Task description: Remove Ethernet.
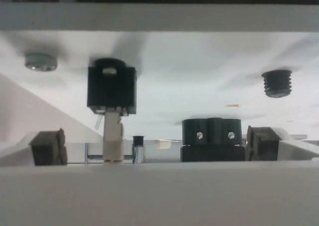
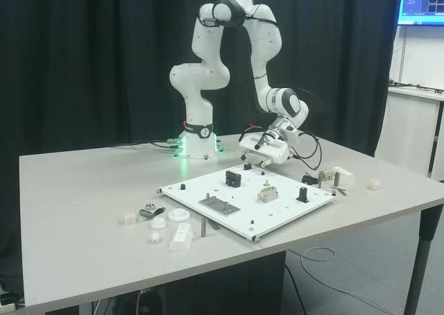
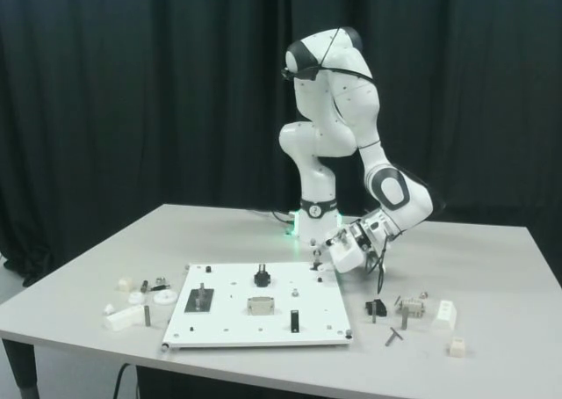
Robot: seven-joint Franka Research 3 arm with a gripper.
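My gripper (image 2: 254,164) hangs low at the far edge of the white board (image 2: 208,190), tilted so it looks along the board. It is open: in the wrist view its two pads (image 1: 47,146) stand wide apart with nothing between them. Ahead on the board are a black socket block (image 1: 110,89), a slim white plug piece (image 1: 113,136) in line with it, and a second black block (image 1: 212,139). I cannot tell whether the white piece touches the first block. The room views show the black block (image 2: 232,180), a whitish connector (image 2: 266,193) and the gripper (image 3: 327,263).
The board (image 3: 228,324) also holds a grey metal bracket (image 2: 218,204), a small black part (image 2: 305,193) and a few screws (image 1: 277,82). Loose white and black parts (image 2: 163,221) lie left of the board, more parts (image 2: 333,176) right of it. The arm's base (image 2: 194,138) stands behind.
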